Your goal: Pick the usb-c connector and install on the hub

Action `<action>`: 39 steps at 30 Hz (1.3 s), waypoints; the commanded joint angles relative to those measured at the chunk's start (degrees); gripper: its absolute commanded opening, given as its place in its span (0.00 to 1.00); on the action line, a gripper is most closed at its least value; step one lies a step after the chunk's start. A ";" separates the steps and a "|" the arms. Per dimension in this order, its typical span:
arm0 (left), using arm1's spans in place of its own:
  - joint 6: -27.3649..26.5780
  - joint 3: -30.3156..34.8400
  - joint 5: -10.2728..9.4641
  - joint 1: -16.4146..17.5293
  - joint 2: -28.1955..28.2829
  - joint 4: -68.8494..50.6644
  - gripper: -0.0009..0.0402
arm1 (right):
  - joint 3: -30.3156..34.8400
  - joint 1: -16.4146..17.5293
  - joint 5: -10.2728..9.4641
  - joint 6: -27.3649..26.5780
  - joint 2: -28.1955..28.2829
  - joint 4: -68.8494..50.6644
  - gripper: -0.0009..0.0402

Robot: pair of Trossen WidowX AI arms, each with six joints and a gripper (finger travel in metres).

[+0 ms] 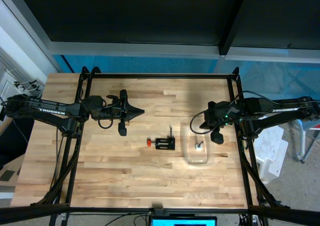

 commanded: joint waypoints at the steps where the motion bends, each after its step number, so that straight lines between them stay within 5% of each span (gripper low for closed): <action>1: 0.02 0.00 0.02 0.02 0.02 0.02 0.02 | 1.53 1.16 -1.73 0.22 2.54 -2.95 0.02; 5: 0.02 0.00 0.02 0.00 0.02 0.00 0.02 | 3.65 3.19 -1.57 0.72 5.42 -7.02 0.02; 11: 0.02 0.00 0.02 0.00 0.02 0.00 0.02 | 5.33 6.32 1.31 2.14 7.91 -13.18 0.03; 19: 0.02 0.00 0.02 0.00 0.02 0.00 0.02 | 5.25 11.34 2.47 5.51 10.91 -15.15 0.19; 28: 0.02 0.00 0.02 0.02 0.02 0.00 0.02 | 5.22 12.24 4.31 7.91 13.31 -15.23 0.40; 39: 0.02 0.00 0.02 0.02 0.02 0.00 0.02 | 3.23 13.79 5.86 10.34 14.36 -13.07 0.44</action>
